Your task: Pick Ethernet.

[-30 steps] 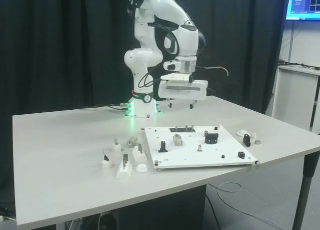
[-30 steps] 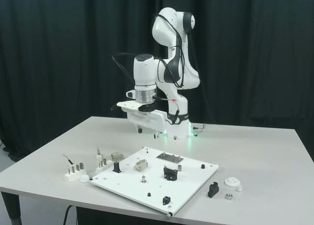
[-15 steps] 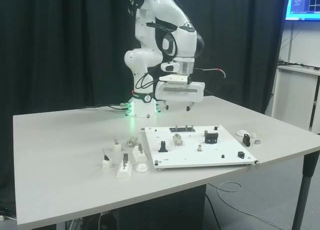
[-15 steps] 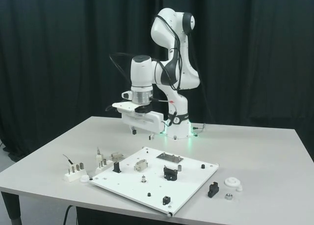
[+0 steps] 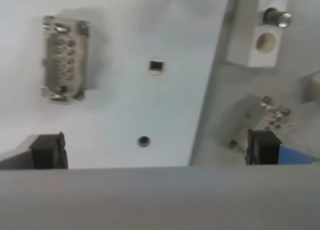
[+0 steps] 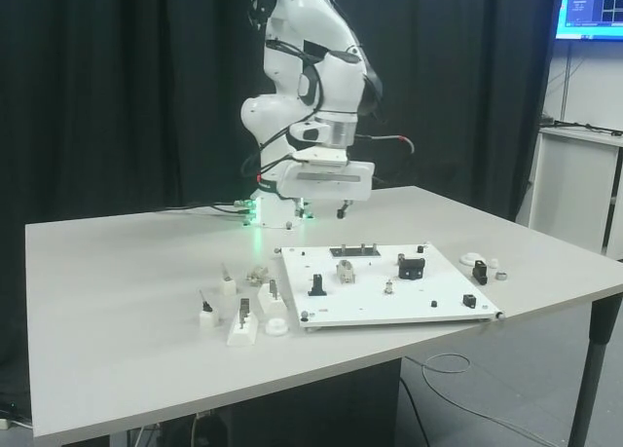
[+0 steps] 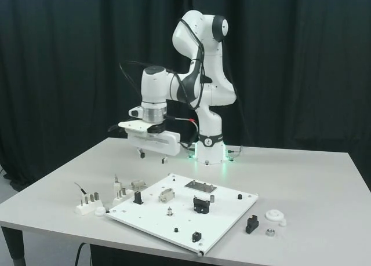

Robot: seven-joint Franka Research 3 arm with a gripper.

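Observation:
My gripper [image 6: 316, 213] [image 7: 153, 157] hangs open well above the table, over the edge of the white plate [image 6: 389, 306] [image 7: 223, 219] where the loose parts lie. Nothing sits between the black fingertips [image 5: 48, 150]. Below the wrist, a grey multi-pin connector [image 5: 62, 59] [image 7: 167, 194] stands on the plate. A second small metal connector [image 5: 270, 117] [image 7: 137, 185] lies on the grey table just off the plate's edge. A white holder with a thin cabled plug [image 7: 86, 203] [image 6: 205, 313] sits further out. Which of these is the Ethernet part I cannot tell.
Several small white blocks with pins [image 6: 243, 325] [image 5: 260, 34] stand beside the plate. Black fixtures [image 6: 411, 266] [image 7: 200, 205] are mounted on the plate. A white gear [image 7: 273, 215] and a black clip [image 7: 251, 223] lie past its other side. The arm's base [image 6: 273, 208] glows green.
The arm has swung the gripper sideways, from above the plate's back towards the edge with the loose parts, at about the same height. Its fingers have stayed open.

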